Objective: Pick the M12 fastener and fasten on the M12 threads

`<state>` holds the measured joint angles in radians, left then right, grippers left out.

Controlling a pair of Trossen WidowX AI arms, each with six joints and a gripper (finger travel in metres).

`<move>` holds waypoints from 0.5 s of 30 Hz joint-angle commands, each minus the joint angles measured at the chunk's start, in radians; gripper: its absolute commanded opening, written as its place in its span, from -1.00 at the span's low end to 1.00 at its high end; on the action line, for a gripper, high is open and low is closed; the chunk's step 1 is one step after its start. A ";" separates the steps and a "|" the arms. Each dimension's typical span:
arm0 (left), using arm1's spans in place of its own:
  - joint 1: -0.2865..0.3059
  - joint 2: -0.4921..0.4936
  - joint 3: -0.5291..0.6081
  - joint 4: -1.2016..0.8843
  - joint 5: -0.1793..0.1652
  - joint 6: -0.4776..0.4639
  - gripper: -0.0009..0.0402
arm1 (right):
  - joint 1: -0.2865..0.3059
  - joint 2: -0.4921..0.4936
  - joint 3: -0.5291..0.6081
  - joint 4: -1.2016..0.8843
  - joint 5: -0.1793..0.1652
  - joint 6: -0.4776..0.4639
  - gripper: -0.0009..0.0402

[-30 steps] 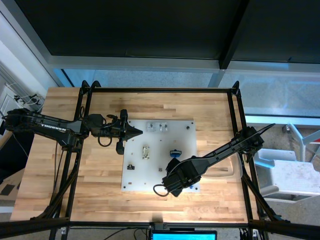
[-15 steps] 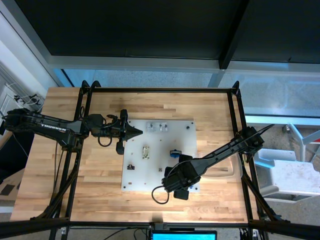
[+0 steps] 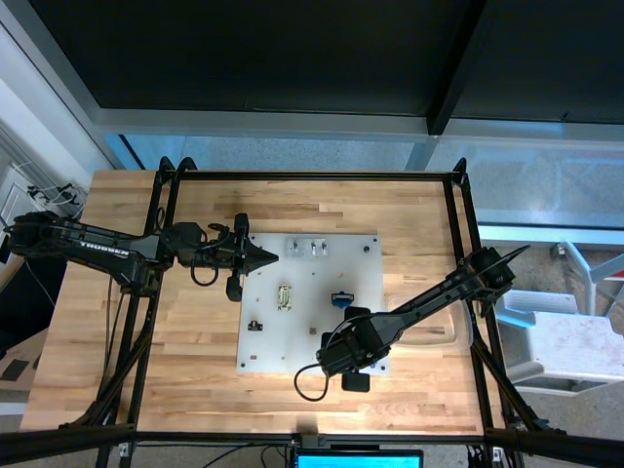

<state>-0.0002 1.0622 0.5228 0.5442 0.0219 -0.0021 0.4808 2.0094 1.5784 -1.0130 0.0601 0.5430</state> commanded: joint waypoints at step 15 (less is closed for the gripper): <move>0.000 0.000 0.000 0.000 0.000 0.000 -0.96 | -0.001 0.000 -0.025 0.047 0.026 0.011 -0.96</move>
<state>-0.0002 1.0618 0.5228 0.5442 0.0216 -0.0021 0.4805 2.0094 1.5551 -0.9695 0.0864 0.5476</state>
